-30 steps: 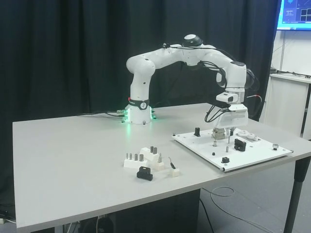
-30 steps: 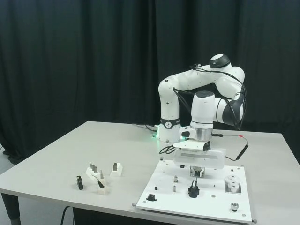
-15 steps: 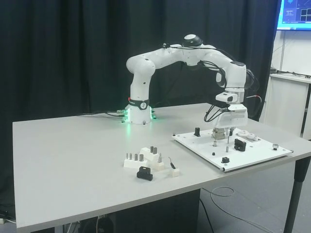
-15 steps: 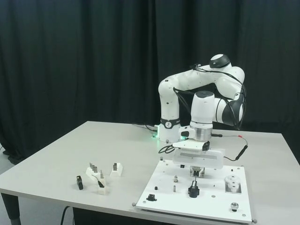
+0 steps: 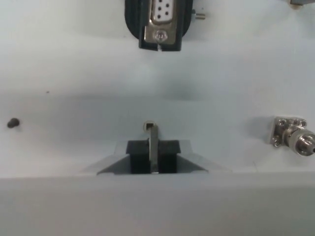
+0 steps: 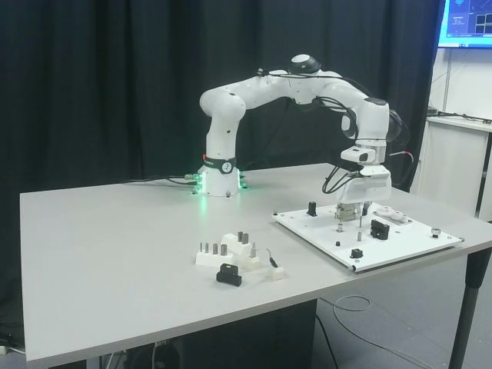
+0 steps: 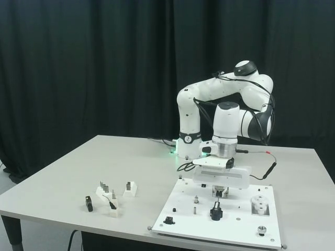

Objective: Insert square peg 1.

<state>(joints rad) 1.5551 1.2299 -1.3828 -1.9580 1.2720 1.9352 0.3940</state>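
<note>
In the wrist view a thin grey square peg [image 5: 153, 150] stands between my gripper's [image 5: 153, 164] black pads [image 5: 138, 158], its tip at a small square hole [image 5: 149, 126] in the white board [image 5: 74, 73]. The gripper is shut on the peg. From the room views the gripper [image 6: 357, 211] [image 7: 218, 193] hangs straight down, low over the middle of the white board [image 6: 419, 244] [image 7: 235, 232]. The peg itself is too small to make out in the room views.
On the board stand a black D-sub connector [image 5: 160, 22], a metal coax connector [image 5: 297, 138], a black socket [image 6: 377, 229] and a black knob [image 7: 214, 213]. White holders with grey pegs [image 6: 227, 250] [image 7: 112, 191] and a black block [image 6: 228, 274] lie on the grey table.
The hand has lifted very slightly above the board; nothing else has moved.
</note>
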